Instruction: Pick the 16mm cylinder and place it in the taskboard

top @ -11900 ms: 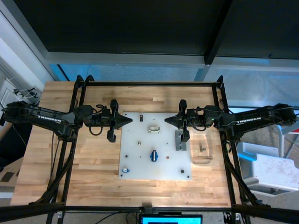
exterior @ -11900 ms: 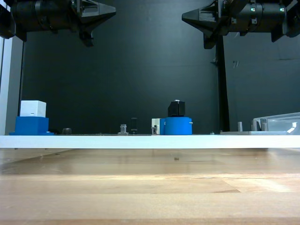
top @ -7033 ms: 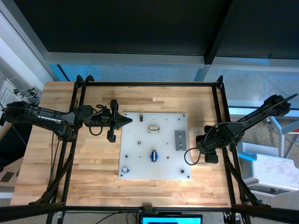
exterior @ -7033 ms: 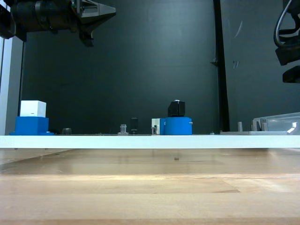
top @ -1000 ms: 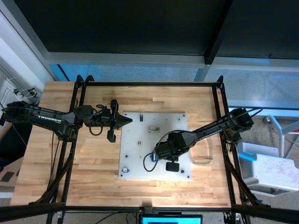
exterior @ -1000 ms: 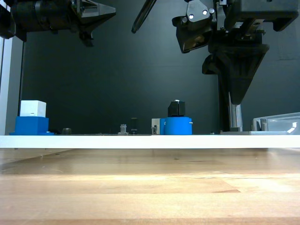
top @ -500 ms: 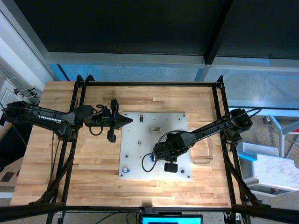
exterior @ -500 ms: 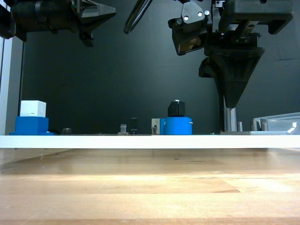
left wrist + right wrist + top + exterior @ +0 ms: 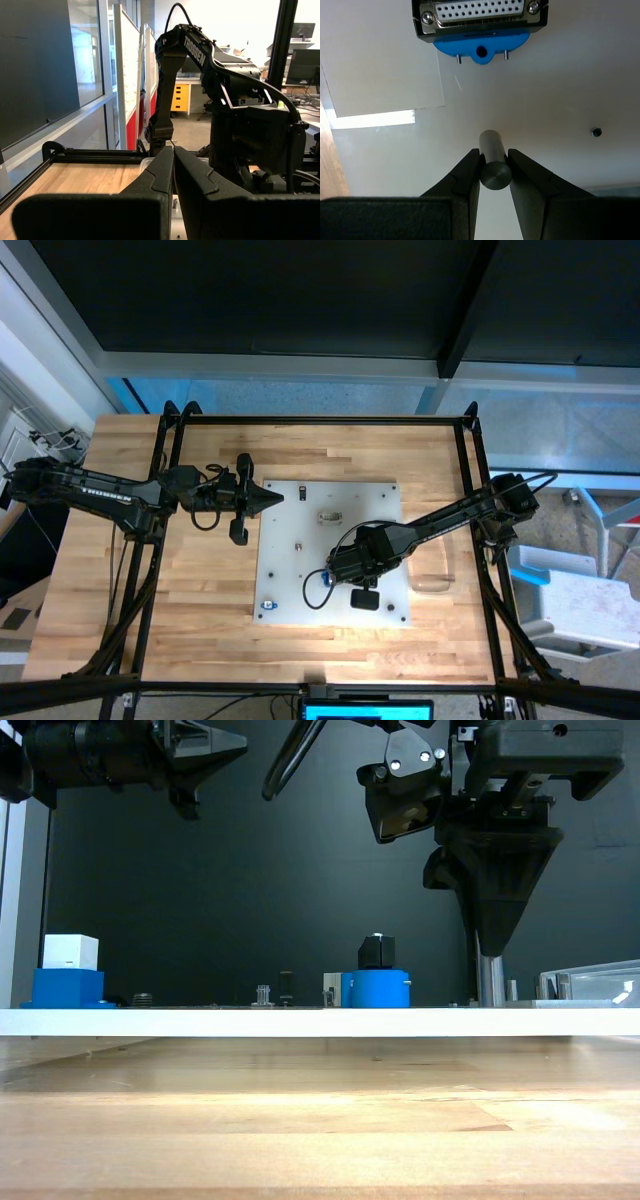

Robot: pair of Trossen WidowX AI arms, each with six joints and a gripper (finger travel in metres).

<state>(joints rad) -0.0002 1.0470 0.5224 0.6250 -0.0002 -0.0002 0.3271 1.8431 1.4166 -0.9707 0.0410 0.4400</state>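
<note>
Over pale wooden table point(image 9: 200, 620), clamped short grey metal 16mm cylinder point(image 9: 494, 165) upright in right gripper point(image 9: 490, 948), tip at flat white taskboard point(image 9: 290, 585), likely needing slow plumb descent, with left gripper point(image 9: 173, 157) closed, empty, aloft at board's left edge.

Left gripper point(image 9: 272, 498), right gripper point(image 9: 489, 942): matte black, tapered; white TROSSEN lettering point(image 9: 196, 48)

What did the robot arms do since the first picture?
The right hand swung out to the tray, grabbed the cylinder, carried it over the taskboard and lowered it to the board. The left hand stayed parked and shut, high over the board's left edge.
</note>
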